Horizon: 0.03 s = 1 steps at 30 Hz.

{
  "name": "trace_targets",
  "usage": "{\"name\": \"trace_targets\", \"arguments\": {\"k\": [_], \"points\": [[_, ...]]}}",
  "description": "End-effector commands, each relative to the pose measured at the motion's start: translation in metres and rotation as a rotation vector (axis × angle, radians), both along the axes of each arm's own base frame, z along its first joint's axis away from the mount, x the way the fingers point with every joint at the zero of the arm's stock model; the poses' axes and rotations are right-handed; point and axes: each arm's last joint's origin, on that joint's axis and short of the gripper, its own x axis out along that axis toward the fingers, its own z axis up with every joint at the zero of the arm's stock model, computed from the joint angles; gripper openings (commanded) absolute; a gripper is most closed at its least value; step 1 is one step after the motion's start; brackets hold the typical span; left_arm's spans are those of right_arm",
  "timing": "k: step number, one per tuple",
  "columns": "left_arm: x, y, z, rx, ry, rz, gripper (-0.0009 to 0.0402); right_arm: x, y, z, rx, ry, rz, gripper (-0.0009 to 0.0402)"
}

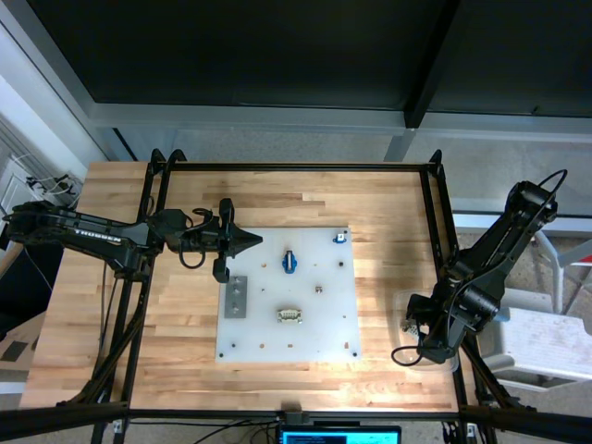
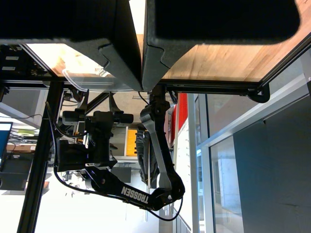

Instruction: Remove the HAN10-E connector and place it in the container

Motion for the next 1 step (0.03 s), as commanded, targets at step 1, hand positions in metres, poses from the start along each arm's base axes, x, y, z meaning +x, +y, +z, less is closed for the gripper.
{"name": "trace_targets", "arguments": {"k": [1], "points": [[0.0001, 0.0001, 0.0001, 0.0, 0.0, 0.0, 0.0, -0.0001, 0.0, 0.0, 0.0, 0.0, 0.0, 0.0291]]}}
